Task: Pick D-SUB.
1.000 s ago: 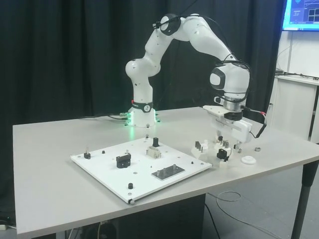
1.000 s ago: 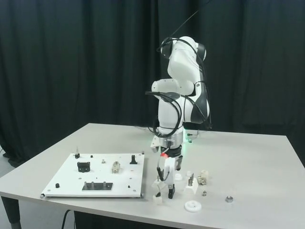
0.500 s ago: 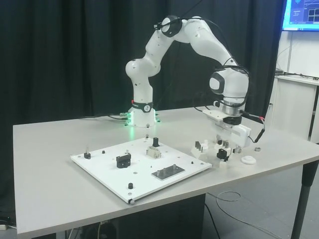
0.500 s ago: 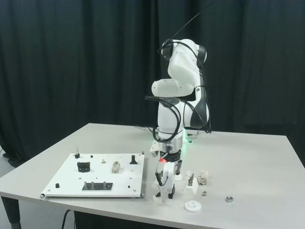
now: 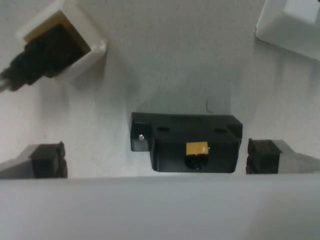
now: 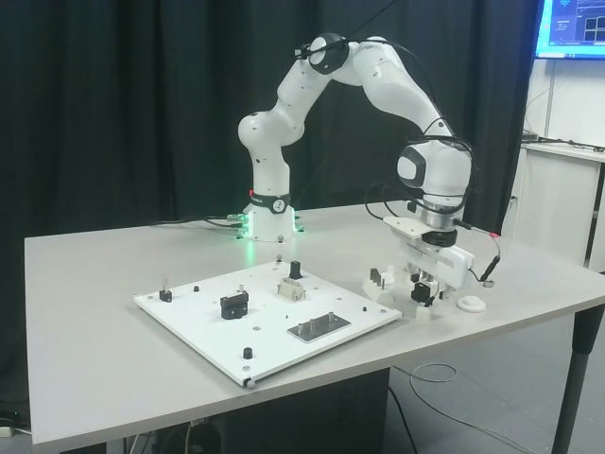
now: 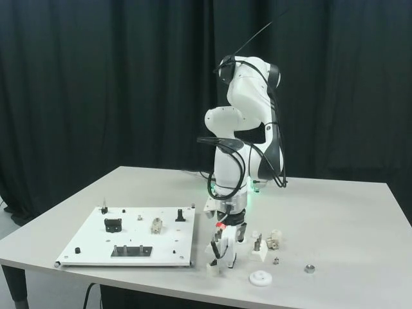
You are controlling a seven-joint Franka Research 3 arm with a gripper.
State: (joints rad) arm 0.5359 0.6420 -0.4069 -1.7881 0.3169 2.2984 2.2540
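The D-SUB is a black connector body with a small screw at one end, lying on the grey table. In the wrist view my gripper is open and straddles it. One black fingertip stands well clear of one end, and the other fingertip is close beside the opposite end. From the first room view the gripper hangs low over the connector's spot near the table's front edge. The second room view shows the gripper just above the table.
A white holder with a black plug and another white block lie close by. The white assembly board sits to one side. A white gear, small white holders and a small ring surround the gripper.
The arm has lowered the gripper and shifted it slightly toward the board, bringing the fingers down around the D-SUB. Nothing on the table has moved.
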